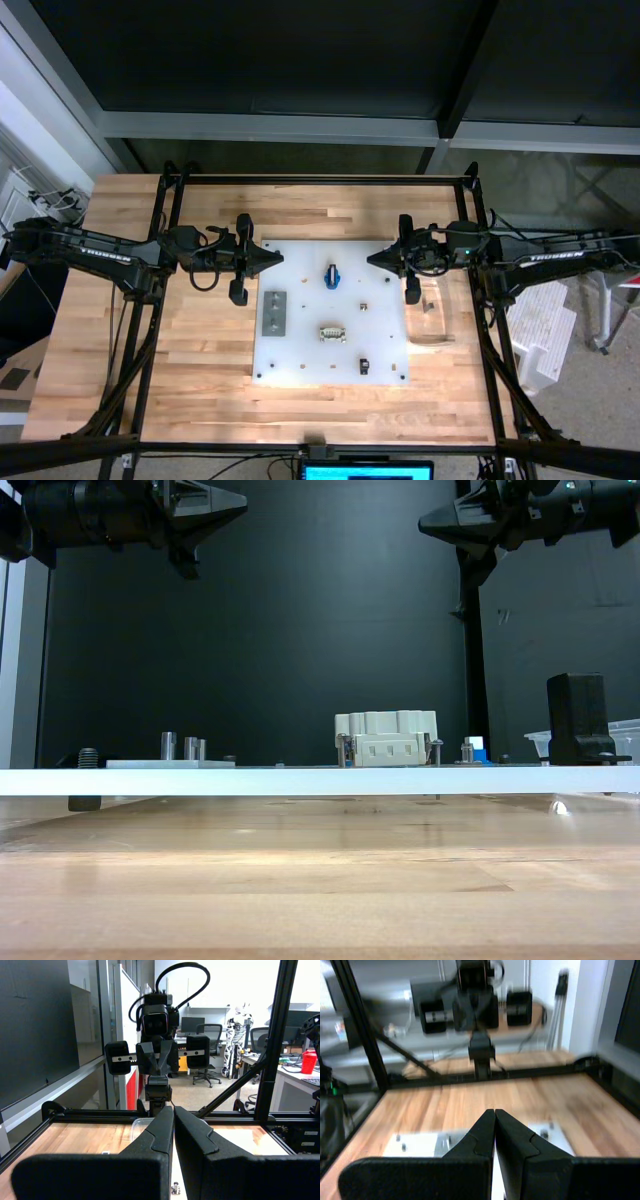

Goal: Pick the 16mm bar and install on taskboard

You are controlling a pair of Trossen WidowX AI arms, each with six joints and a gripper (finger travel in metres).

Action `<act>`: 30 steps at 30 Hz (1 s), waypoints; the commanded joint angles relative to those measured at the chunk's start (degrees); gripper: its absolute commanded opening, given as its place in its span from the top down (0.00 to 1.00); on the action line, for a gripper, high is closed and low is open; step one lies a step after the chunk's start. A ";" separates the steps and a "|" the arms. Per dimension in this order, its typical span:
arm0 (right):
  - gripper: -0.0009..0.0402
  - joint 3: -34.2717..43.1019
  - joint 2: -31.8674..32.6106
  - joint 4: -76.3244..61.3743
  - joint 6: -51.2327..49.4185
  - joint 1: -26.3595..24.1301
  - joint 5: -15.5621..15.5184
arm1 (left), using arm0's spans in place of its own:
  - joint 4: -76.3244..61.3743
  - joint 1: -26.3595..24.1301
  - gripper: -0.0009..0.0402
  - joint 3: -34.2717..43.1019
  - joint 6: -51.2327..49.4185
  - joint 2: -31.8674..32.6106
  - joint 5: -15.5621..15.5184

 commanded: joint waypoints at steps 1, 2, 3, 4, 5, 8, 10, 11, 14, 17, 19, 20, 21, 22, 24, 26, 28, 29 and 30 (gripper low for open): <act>0.98 4.33 0.00 -11.69 -0.07 0.17 -0.26 | 0.00 0.00 0.98 0.02 0.00 0.00 0.02; 0.98 5.57 0.00 -15.47 -0.04 0.20 -0.28 | 0.00 0.02 0.98 0.02 0.00 0.00 0.02; 0.98 6.80 0.00 -19.23 -0.07 0.37 -0.31 | 0.00 0.00 0.98 0.02 0.00 0.00 0.00; 0.98 8.00 0.02 -23.04 -0.09 0.61 -0.31 | 0.02 0.02 0.98 0.02 0.00 0.00 0.00; 0.98 9.07 0.02 -26.58 -0.11 0.81 -0.28 | 0.00 0.00 0.98 0.02 0.00 0.02 0.02; 0.98 11.67 0.02 -35.58 -0.15 1.11 -0.33 | 0.00 0.00 0.98 0.02 0.00 0.00 0.02; 0.98 13.09 0.02 -40.76 -0.15 1.25 -0.28 | 0.02 0.00 0.98 0.02 0.00 0.00 0.02; 0.98 13.73 0.02 -43.15 -0.17 1.29 -0.28 | 0.02 0.00 0.98 0.02 0.00 0.00 0.02; 0.98 15.32 0.02 -49.46 -0.15 1.42 -0.31 | 0.00 0.02 0.98 0.02 0.00 0.00 0.00; 0.98 16.55 0.02 -55.17 -0.13 1.53 -0.28 | 0.00 0.02 0.98 0.02 0.00 0.00 0.02; 0.98 17.20 0.04 -58.99 -0.15 1.62 -0.33 | 0.00 0.02 0.98 0.02 0.00 0.00 0.02; 0.98 17.55 0.28 -60.96 -0.17 1.64 -0.33 | 0.00 0.00 0.98 0.02 0.00 0.00 0.00; 0.98 17.97 0.50 -62.95 -0.24 1.68 -0.33 | 0.00 0.00 0.98 0.02 0.00 0.00 0.00; 0.98 18.43 0.79 -64.98 -0.39 1.75 -0.33 | 0.02 0.02 0.98 0.02 0.00 0.00 0.00; 0.98 19.19 1.51 -68.78 -0.76 1.95 -0.33 | 0.00 0.02 0.98 0.02 0.00 0.00 0.00; 0.98 19.65 2.14 -72.19 -1.49 2.23 -0.33 | -0.02 0.00 0.98 0.02 0.00 0.00 0.00; 0.98 19.63 2.29 -74.97 -1.64 2.56 -0.31 | 0.02 0.00 0.98 0.02 0.00 0.00 0.02; 0.98 19.54 2.32 -76.00 -1.64 2.80 -0.31 | 0.02 0.00 0.98 0.02 0.00 0.00 0.00; 0.98 19.52 2.36 -77.05 -1.64 3.08 -0.26 | 0.02 0.02 0.98 0.02 0.00 0.00 0.02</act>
